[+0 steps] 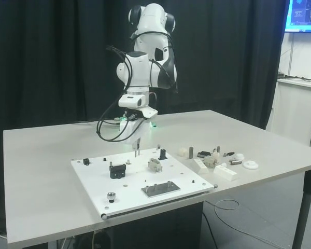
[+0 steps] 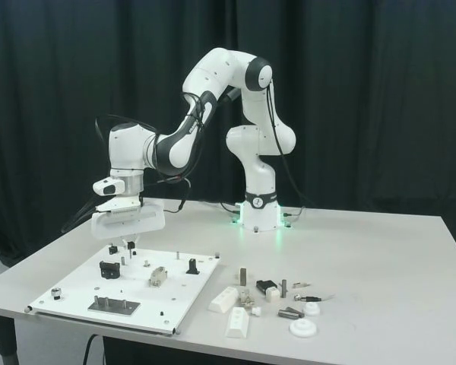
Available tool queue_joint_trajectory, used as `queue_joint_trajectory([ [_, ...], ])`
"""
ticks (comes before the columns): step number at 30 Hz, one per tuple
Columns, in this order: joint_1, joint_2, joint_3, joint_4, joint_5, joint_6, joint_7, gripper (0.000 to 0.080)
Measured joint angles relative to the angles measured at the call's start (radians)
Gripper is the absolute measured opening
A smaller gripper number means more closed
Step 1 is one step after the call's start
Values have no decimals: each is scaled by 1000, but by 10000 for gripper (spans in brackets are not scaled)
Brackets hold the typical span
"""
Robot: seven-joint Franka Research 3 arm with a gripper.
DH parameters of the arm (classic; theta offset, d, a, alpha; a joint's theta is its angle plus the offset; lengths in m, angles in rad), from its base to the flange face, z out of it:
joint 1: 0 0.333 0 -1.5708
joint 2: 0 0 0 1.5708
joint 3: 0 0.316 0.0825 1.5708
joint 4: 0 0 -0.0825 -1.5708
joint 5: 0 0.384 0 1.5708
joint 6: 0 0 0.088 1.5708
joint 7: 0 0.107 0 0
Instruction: Place square peg 1.
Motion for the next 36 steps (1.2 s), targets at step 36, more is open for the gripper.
queue_joint_trajectory([
  [36,80,-60,0,-21,0,-92,35,21],
])
